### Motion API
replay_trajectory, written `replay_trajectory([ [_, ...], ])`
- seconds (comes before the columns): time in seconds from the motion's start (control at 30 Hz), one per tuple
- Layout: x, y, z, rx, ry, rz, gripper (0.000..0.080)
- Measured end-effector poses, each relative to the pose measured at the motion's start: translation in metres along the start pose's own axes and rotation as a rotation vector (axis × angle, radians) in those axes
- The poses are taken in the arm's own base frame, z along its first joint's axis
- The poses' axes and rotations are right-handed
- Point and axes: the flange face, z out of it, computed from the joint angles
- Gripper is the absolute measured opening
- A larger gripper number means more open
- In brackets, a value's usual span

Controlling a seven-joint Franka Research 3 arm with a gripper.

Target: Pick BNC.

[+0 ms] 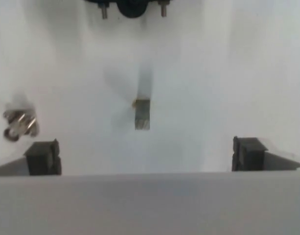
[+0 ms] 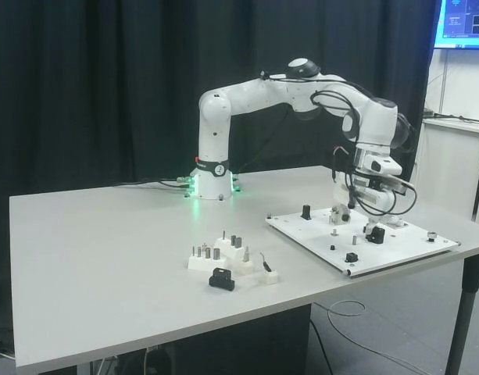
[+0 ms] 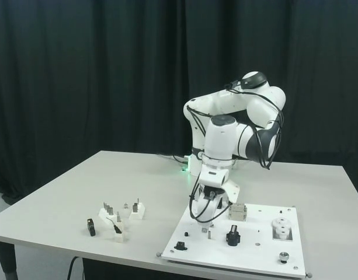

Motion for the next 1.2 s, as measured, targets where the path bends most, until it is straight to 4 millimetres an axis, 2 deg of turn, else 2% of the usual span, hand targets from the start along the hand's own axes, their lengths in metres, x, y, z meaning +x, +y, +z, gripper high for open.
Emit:
replay_trajectory([
  [0.17, -0.004, 0.001, -0.017, 0.000, -0.018, 0.002, 0.0756],
  [0.2, -0.005, 0.001, -0.020, 0.000, -0.020, 0.004, 0.0792],
  [0.27, -0.007, 0.002, -0.027, 0.000, -0.024, 0.011, 0.0798],
  [0.63, -0.014, 0.002, -0.056, 0.005, -0.033, 0.048, 0.0800],
  [0.93, -0.019, 0.002, -0.073, 0.009, -0.037, 0.068, 0.0800],
  [1.2, -0.021, 0.002, -0.080, -0.005, -0.048, 0.127, 0.0800],
])
